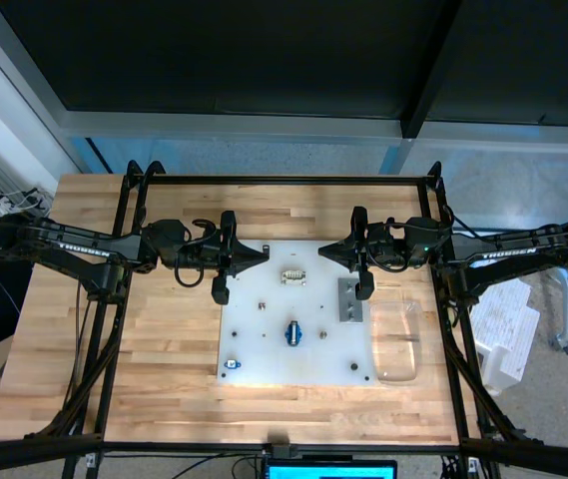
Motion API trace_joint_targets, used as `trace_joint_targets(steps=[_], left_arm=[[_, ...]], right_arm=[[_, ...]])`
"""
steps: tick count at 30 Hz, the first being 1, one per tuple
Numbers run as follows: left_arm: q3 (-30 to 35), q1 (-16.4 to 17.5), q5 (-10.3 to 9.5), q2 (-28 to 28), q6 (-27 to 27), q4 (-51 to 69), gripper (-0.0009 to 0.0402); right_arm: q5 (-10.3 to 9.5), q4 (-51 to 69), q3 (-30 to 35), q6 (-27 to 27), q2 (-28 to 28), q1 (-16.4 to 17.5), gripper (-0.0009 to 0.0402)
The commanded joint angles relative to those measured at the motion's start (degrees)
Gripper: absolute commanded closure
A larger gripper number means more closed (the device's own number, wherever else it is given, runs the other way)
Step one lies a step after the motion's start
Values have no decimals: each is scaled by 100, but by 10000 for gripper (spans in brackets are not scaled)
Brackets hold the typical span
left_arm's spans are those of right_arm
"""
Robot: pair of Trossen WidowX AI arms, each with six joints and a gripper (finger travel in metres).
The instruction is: Pick the 16mm cylinder and install on the taskboard
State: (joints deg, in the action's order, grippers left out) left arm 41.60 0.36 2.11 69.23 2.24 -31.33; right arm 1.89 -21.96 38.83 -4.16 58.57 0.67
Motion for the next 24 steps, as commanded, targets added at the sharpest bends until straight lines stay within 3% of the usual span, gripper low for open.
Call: trace_joint_targets(steps=[1,24], left_arm=[[2,0,2,0,-2,-2,392],[2,0,0,0,-2,-2,392]], right_arm=[[2,0,2,2,4,0,393],[2,205,2,2,4,0,393]])
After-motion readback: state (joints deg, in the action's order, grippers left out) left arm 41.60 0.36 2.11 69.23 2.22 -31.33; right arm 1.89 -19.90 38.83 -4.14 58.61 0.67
